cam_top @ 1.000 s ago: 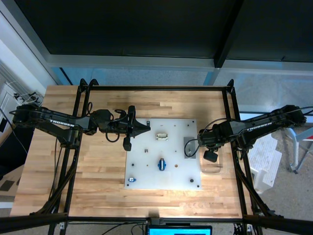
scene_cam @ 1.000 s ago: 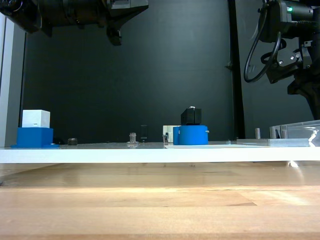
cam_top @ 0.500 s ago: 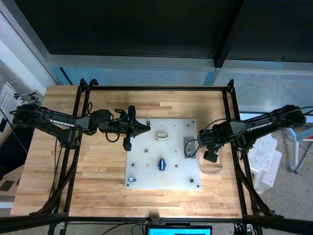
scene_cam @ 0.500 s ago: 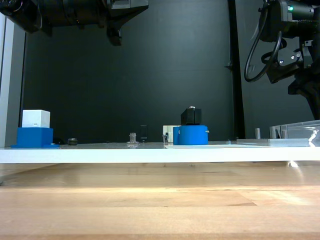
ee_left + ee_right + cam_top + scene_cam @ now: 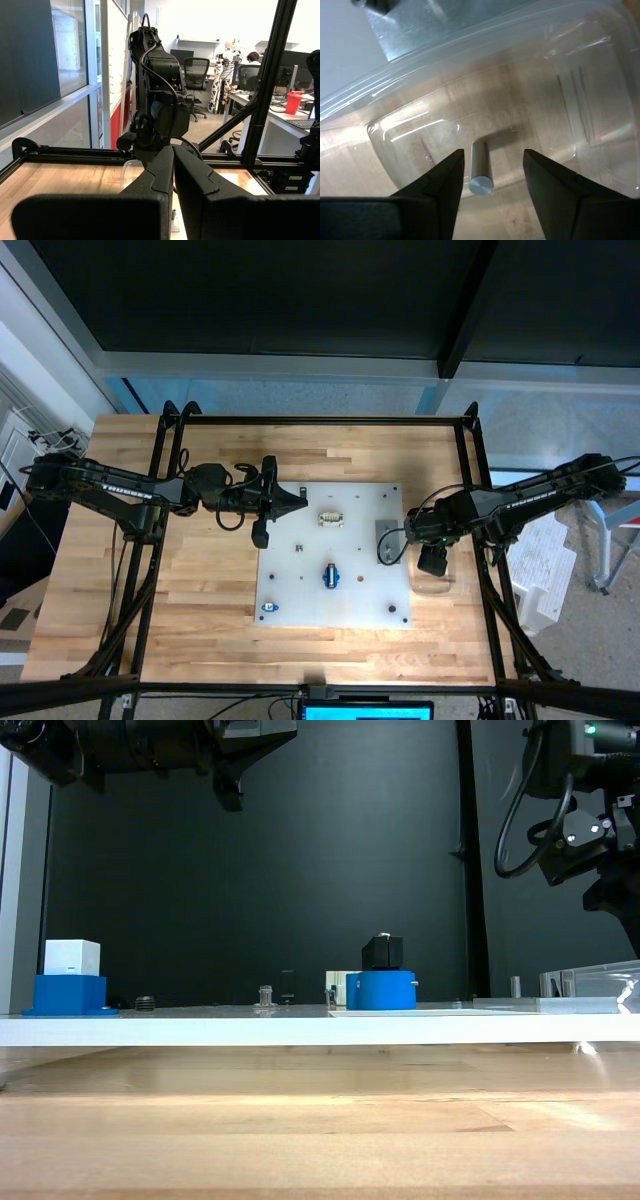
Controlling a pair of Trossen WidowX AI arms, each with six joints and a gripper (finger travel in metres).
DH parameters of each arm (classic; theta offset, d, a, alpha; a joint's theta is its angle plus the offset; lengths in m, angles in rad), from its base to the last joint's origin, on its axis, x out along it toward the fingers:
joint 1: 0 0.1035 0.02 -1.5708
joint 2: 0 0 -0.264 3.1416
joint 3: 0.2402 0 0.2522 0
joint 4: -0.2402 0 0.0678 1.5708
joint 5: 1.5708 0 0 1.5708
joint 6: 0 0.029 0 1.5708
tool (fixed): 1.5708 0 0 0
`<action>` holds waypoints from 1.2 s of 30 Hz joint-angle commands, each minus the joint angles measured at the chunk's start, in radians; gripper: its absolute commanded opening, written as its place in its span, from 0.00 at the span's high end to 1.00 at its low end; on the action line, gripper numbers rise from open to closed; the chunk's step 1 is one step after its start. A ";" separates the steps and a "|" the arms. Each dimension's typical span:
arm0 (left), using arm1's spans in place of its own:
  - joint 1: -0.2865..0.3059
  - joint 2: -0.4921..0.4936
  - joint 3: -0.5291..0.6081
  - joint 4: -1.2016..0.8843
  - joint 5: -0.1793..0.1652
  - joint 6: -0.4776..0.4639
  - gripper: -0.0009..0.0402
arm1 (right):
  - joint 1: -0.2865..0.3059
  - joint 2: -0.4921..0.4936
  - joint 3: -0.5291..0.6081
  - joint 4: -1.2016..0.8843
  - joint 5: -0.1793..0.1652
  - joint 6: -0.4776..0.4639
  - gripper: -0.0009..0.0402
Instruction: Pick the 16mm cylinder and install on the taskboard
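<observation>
The 16mm cylinder (image 5: 480,170), a short grey metal peg, lies on the floor of a clear plastic tray (image 5: 580,75). My right gripper (image 5: 493,157) is open just above it, with one finger on each side of the peg and neither touching it. In the high view the right gripper (image 5: 432,560) hangs over the tray (image 5: 430,587), just right of the white taskboard (image 5: 300,580), and hides the peg. My left gripper (image 5: 296,498) is shut and empty, held high over the board's far left corner.
The taskboard carries a grey metal block (image 5: 387,540), a blue fitting (image 5: 330,576), a beige connector (image 5: 330,517) and a small blue-and-white part (image 5: 268,609). A black frame (image 5: 320,421) rims the wooden table. The tray's walls close in the peg.
The right gripper has shifted slightly over the tray, a little toward the near edge. The left arm has not moved.
</observation>
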 commanded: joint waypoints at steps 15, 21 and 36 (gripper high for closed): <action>0.000 0.000 0.000 0.000 0.000 0.000 0.98 | 0.069 0.000 -0.002 0.061 0.031 0.040 0.48; 0.000 0.000 0.000 0.000 0.000 0.000 0.98 | 0.071 0.026 -0.002 0.067 0.038 0.039 0.48; 0.000 0.000 0.000 0.000 0.000 0.000 0.98 | 0.075 0.102 -0.065 0.191 0.039 0.014 0.48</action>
